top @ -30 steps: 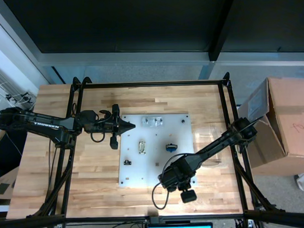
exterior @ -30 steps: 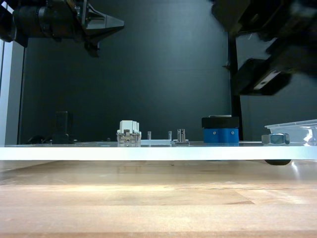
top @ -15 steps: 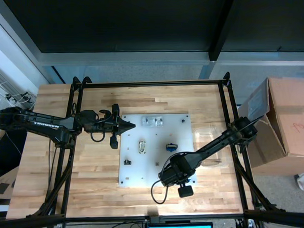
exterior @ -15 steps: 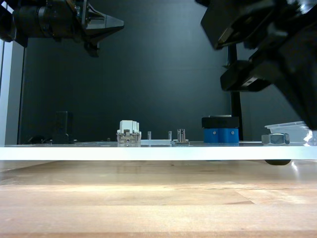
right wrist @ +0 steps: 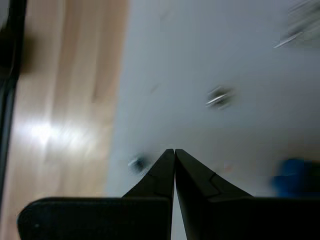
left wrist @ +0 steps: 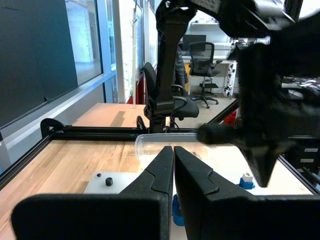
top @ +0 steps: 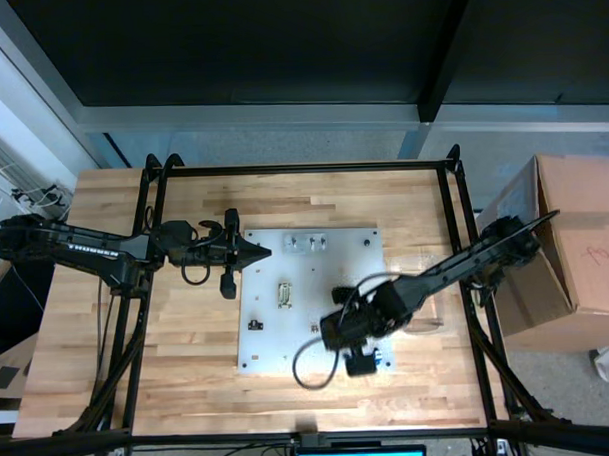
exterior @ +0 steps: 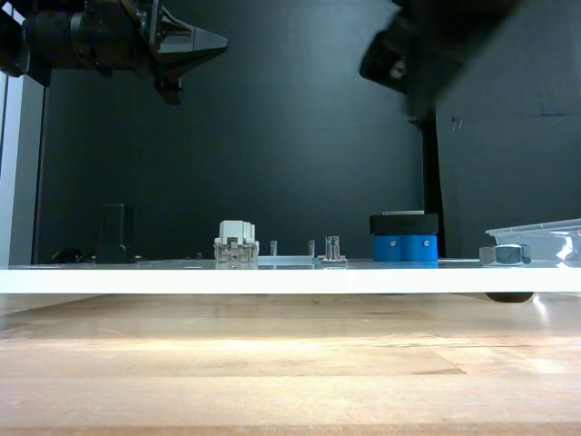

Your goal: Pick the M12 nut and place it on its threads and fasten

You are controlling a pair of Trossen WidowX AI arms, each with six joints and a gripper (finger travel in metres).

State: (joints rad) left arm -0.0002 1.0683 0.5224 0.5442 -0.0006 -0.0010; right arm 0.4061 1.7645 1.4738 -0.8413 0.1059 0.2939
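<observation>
- Dim room, dark panels behind; black frame (top: 302,169) around a pale butcher-block table (top: 190,392), with a cardboard box (top: 575,249) off its right edge.
- On that table, a white board (top: 274,349) carrying a blue block (exterior: 404,247) and a grey-white connector (exterior: 236,245), with a clear tray (exterior: 554,241) by its right side.
- As for the M12 nut (exterior: 506,255): free of both arms, low against the board near its near right edge, in front of the tray in the level view. No ribs showing beneath, so apparently on its stud; impossible to tell how far run down.
- At the right gripper (right wrist: 174,150): fingers clenched together on nothing, hanging high over the board's near middle, near the blue block and well apart from the nut.
- At the left gripper (top: 265,252): fingers likewise pressed together and empty, raised over the board's left edge.
- Likeliest trouble, as a judgement: treating the job as finished with the nut merely perched or cross-threaded, since nothing here proves it tight.
- Going back for another turn with the fingers shut would mean knocking the nut, not gripping it; better opened first, well above it.
- Coming down off-centre could jam a fingertip against the tray wall or drag the nut askew on its threads.
- Sweeping low across the board risks clipping the blue block.
</observation>
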